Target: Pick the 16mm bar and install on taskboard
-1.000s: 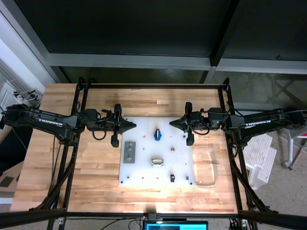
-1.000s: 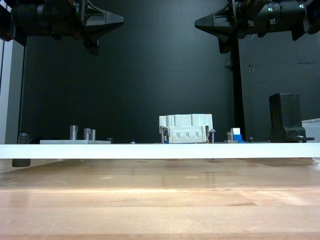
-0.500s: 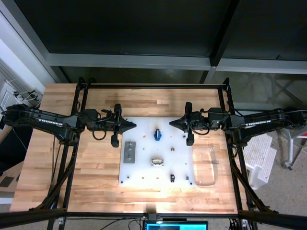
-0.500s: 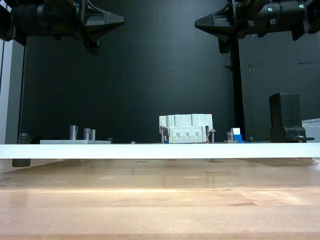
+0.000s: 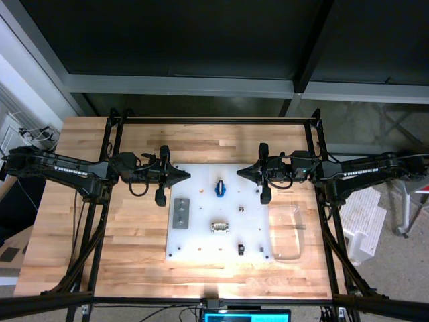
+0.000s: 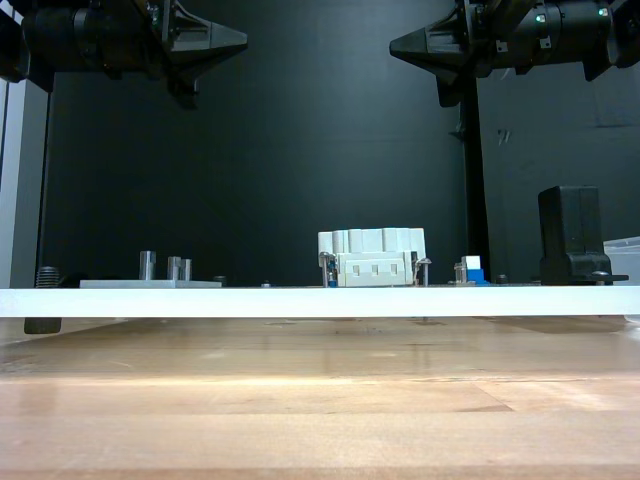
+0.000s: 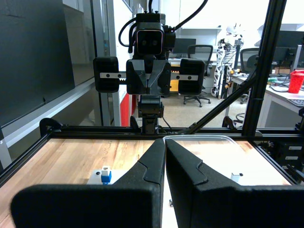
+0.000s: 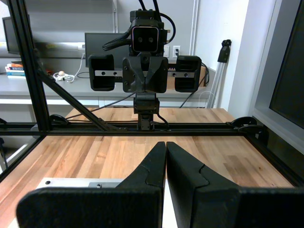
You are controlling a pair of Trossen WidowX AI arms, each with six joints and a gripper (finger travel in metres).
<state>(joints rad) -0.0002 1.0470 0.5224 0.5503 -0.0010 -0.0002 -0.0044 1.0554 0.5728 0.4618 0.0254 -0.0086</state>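
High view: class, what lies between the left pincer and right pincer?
High view: left pincer and right pincer hover shut above the taskboard; between their tips, bare far-edge board; the blue knob sits nearer.

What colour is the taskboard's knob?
Blue, best in high view: small knob. Left end effector and right end effector hover shut either side.

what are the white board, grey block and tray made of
The taskboard: seemingly white plastic, matte and uniform. The grey block: probably metal, with a dull grey sheen. The tray: clear plastic; the wooden table shows through it. The left gripper and right gripper, both shut, hang above the taskboard's far side, touching none.
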